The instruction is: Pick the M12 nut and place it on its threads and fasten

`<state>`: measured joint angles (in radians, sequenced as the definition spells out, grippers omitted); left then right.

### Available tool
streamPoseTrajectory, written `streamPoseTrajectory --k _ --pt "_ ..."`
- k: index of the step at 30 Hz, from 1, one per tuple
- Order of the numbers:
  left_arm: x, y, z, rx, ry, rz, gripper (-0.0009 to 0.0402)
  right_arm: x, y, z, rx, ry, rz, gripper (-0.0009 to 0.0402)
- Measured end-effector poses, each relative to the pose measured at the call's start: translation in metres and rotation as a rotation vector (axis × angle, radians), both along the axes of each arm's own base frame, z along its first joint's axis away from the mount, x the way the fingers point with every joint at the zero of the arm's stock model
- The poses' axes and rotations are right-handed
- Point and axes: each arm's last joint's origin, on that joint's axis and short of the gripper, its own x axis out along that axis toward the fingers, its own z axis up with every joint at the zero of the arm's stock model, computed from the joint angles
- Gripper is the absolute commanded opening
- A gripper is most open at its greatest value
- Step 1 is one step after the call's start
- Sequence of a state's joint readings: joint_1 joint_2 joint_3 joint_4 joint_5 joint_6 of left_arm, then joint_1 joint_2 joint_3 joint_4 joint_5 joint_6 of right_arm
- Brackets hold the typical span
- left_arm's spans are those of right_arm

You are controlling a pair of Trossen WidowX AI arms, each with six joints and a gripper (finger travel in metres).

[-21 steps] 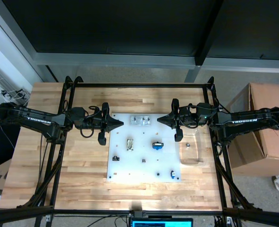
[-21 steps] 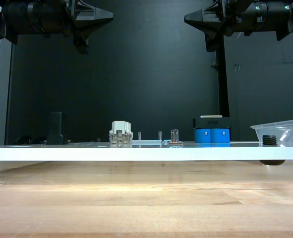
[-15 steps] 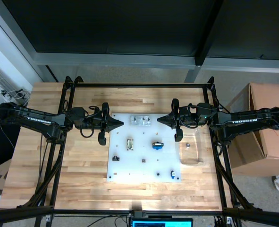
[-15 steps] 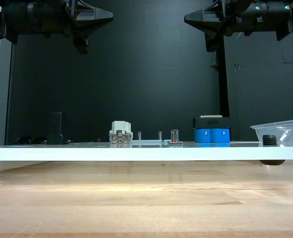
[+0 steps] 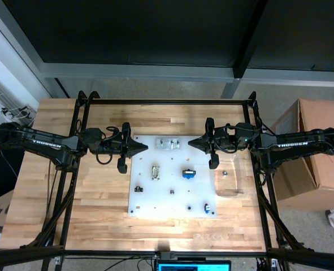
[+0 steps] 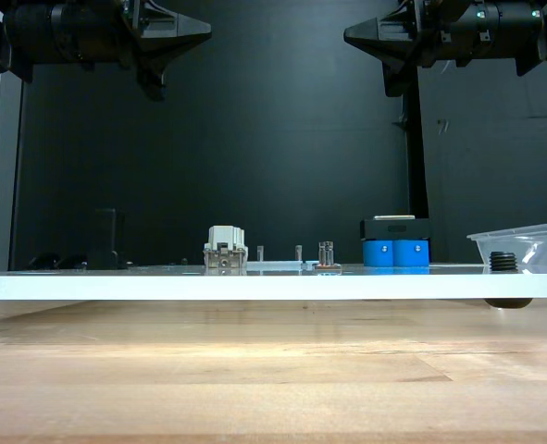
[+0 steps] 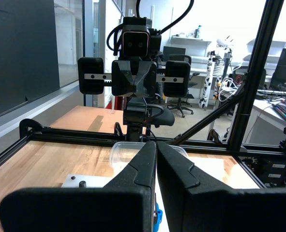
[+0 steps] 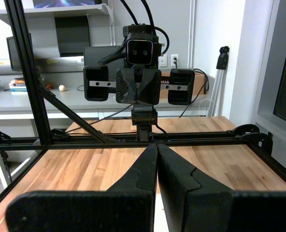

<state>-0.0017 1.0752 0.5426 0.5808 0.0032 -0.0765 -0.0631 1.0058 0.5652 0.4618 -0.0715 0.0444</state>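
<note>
Nut (image 5: 225, 173) in tray (image 5: 235, 192), below closed right end effector (image 5: 190, 142); closed left end effector (image 5: 146, 147) opposite.

**A:** The high view is evenly lit from above. The wooden table (image 5: 99, 203) is bright and the far backdrop nearly black.

**B:** The low view is darker. The left gripper (image 6: 206, 35) and right gripper (image 6: 347, 35) are mere silhouettes (black on black). A pale sheen crosses the near wood, which is soft.

**A:** Both wrist views are bright, and the left one washes out in the distance.
</note>
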Motion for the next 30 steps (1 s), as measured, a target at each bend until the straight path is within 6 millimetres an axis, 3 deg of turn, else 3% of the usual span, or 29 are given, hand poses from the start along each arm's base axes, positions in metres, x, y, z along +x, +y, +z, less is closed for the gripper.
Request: streamPoseTrajectory --k 30 --pt "0.0000 0.0000 0.0000 0.000 0.000 0.000 0.0000 0.0001 0.0008 -0.0007 -0.009 0.010 0.013 0.0000"
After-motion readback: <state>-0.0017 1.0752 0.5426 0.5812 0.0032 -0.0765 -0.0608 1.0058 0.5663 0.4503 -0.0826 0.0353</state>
